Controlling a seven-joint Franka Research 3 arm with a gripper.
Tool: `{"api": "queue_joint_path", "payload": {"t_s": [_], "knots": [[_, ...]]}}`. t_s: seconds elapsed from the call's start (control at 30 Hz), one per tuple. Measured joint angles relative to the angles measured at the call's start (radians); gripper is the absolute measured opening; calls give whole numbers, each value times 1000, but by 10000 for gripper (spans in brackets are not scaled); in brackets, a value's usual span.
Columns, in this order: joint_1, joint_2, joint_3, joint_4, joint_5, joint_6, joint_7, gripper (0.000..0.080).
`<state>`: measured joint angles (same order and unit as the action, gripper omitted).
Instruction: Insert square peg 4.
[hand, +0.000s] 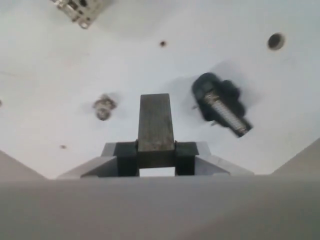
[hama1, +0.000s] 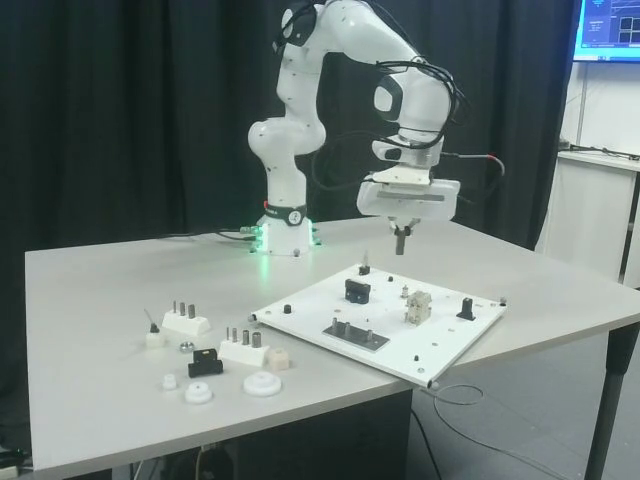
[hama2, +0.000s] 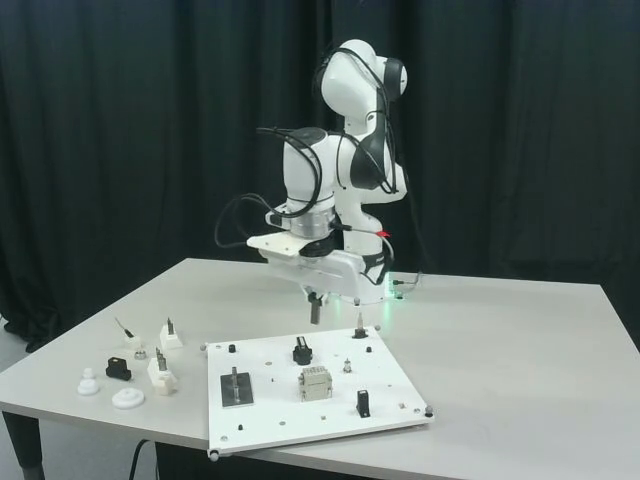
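My gripper (hand: 156, 159) is shut on a grey square peg (hand: 155, 122), which sticks out beyond the black finger pads (hand: 127, 156). In the room views the gripper (hama1: 399, 236) hangs well above the far part of the white board (hama1: 300, 313), with the peg (hama2: 314, 308) pointing down. Under it in the wrist view lie a black connector fixture (hand: 220, 102) and a small metal stud (hand: 104, 107). The same black fixture (hama2: 301, 351) stands on the board (hama2: 400, 390) just below and in front of the peg.
On the board stand a grey plate with pins (hama1: 353, 334), a white connector block (hama1: 416, 306), a black post (hama1: 466, 308) and a thin pin (hama2: 359, 327). Loose white and black parts (hama1: 215, 355) lie on the table beside the board.
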<state>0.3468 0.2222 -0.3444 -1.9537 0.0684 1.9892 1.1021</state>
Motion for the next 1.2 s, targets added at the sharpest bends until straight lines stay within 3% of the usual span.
{"api": "queue_joint_path", "payload": {"t_s": [0.47,0.9,1.2], "knots": [[3,64,10,67,134,23,200,150],[20,179,14,184,281,26,349,150],[48,252,15,270,329,17,463,150]]}}
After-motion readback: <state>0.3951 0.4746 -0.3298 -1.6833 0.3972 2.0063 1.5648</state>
